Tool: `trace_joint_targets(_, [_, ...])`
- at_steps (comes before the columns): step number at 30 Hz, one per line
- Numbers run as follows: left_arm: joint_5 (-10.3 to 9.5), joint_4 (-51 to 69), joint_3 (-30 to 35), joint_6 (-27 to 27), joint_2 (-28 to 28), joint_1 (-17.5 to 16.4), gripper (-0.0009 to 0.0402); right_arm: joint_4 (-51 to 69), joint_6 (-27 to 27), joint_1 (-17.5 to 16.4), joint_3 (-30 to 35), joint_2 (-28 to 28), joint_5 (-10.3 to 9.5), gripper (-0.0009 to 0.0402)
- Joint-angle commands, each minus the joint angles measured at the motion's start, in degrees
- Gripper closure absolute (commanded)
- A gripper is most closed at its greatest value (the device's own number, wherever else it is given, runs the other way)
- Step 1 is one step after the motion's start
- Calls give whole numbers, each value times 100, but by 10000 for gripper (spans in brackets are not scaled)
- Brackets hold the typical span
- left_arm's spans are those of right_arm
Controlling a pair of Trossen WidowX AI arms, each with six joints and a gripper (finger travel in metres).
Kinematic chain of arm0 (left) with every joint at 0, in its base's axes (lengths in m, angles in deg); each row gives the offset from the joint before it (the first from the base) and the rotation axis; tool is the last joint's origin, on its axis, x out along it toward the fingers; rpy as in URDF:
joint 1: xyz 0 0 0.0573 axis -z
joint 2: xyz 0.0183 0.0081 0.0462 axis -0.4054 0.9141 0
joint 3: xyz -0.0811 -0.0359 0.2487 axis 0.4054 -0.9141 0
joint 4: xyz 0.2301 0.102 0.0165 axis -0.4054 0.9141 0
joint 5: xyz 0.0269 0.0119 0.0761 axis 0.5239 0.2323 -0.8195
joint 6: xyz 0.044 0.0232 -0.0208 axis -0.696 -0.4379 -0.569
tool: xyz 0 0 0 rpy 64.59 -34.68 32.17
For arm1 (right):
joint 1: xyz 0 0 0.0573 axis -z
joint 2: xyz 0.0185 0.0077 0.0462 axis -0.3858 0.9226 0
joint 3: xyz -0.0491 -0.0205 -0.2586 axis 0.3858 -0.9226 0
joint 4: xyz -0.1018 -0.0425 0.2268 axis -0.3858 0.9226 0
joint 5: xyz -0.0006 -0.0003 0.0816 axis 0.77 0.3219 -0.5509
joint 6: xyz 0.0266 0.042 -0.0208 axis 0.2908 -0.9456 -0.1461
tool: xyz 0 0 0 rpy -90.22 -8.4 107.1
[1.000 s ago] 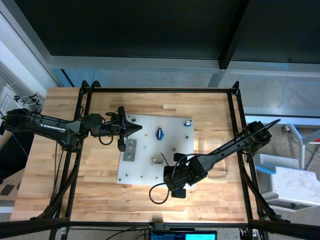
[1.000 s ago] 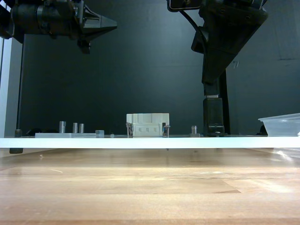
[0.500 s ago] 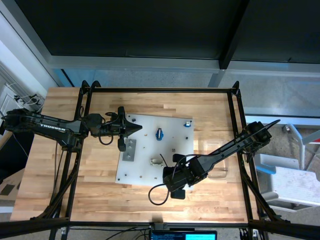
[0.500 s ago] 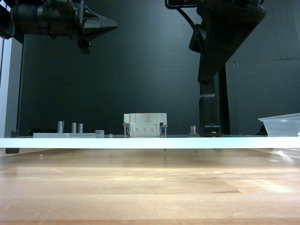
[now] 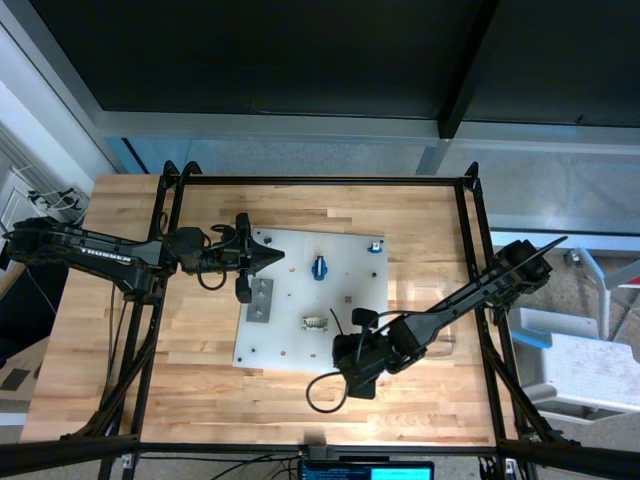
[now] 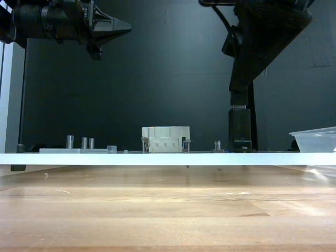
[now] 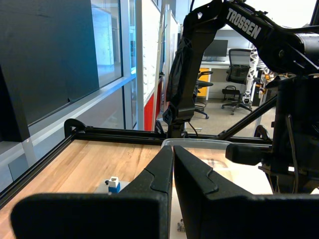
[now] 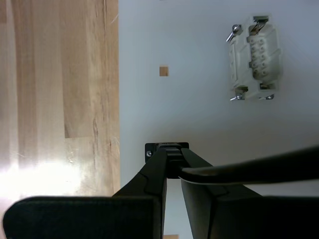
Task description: Remove the USB connector from the USB hub and place in the container
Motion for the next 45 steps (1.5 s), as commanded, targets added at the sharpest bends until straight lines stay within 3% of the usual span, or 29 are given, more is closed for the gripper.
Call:
trace_joint_targets(1, [2, -2, 2, 0, 2, 0, 392, -348, -26, -42, -192, -127, 116, 393])
trace_joint_targets(8, [2, -2, 2, 0, 0, 0, 392, -590, -50, -136, -420, -332, 258, 393])
trace_joint_targets(16, [2, -4, 2, 0, 0, 0, 392, -470, -59, -155, -433, -566, 245, 393])
trace_joint_targets(17, [2, -4, 2, 0, 0, 0, 392, -448, -76, -155, -433, -601, 227, 393])
trace_joint_targets(20, [2, 2, 2, 0, 2, 0, 392, -378, -125, -155, -433, -693, -79, 393])
trace_joint_targets(22, [2, -2, 2, 0, 0, 0, 392, -216, -319, -155, -435, -778, -221, 393])
trace_joint_targets(29, [2, -2, 2, 0, 2, 0, 392, 407, -929, -177, -675, -1215, -210, 393])
trace_joint_targets(45, [2, -2, 2, -2, 2, -2, 392, 782, -1961, -632, -1926, -2618, -199, 393])
